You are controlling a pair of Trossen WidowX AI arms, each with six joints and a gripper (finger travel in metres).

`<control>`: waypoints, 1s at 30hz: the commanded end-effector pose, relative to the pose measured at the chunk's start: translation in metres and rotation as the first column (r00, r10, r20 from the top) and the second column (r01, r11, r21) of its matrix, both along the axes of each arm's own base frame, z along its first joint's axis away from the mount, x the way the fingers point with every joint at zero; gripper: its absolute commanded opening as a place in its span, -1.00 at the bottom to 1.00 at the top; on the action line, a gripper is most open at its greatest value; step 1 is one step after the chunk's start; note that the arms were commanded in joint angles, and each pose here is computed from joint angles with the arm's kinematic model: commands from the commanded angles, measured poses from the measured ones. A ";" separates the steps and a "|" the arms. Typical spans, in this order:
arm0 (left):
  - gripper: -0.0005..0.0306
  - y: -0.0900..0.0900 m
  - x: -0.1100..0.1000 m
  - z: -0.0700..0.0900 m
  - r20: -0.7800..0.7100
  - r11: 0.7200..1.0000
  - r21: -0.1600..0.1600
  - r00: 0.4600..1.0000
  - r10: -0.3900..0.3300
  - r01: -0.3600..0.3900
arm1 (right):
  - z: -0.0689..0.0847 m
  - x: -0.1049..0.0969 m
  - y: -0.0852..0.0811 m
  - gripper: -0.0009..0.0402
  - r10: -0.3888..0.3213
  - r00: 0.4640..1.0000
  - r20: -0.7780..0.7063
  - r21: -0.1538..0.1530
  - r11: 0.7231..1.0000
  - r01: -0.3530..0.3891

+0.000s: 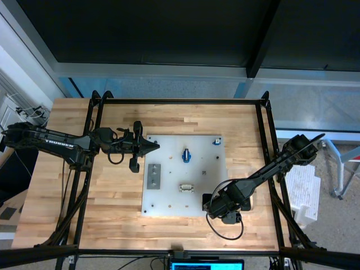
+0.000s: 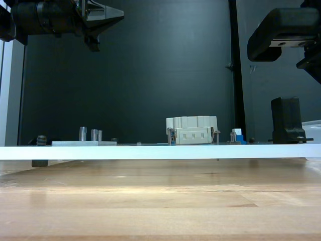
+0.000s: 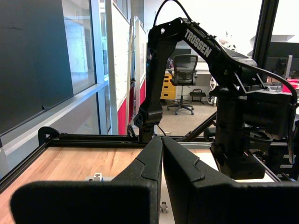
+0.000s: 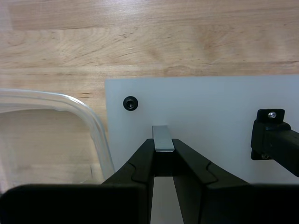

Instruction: Pick the 16mm bar and install on taskboard

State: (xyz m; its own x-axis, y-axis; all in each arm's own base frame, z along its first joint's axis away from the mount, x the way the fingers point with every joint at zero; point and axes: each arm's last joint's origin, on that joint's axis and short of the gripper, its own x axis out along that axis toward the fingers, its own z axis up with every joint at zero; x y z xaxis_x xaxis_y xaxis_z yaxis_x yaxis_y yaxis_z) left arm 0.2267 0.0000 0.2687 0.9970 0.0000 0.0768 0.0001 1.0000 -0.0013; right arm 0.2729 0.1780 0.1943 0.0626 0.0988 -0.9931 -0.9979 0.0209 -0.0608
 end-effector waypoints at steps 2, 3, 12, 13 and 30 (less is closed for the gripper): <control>-0.97 0.000 0.000 0.000 0.000 1.000 0.000 1.000 0.000 0.000 | -0.007 -0.001 0.000 -0.96 -0.002 1.000 0.007 0.005 1.000 0.002; -0.97 0.000 0.000 0.000 0.000 1.000 0.000 1.000 0.000 0.000 | -0.008 -0.001 -0.001 -0.96 -0.002 1.000 0.007 0.005 1.000 0.002; -0.97 0.000 0.000 0.000 0.000 1.000 0.000 1.000 0.000 0.000 | -0.011 -0.002 -0.001 -0.96 -0.002 1.000 0.007 0.005 1.000 0.001; -0.96 0.000 0.000 0.000 0.000 1.000 0.000 1.000 0.000 0.000 | -0.011 -0.002 -0.001 -0.96 -0.002 1.000 0.008 0.006 1.000 0.001; -0.96 0.000 0.000 0.000 0.000 1.000 0.000 1.000 0.000 0.000 | -0.008 -0.001 0.000 -0.76 -0.003 1.000 0.014 0.009 1.000 0.003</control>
State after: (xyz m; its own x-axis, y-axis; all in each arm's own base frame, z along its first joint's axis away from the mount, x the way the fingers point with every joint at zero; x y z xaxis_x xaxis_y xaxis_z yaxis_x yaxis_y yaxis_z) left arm 0.2267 0.0000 0.2685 0.9971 0.0000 0.0760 0.0001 1.0000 -0.0010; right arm 0.2716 0.1771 0.1849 0.0727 0.1048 -0.9918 -0.9972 0.0232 -0.0706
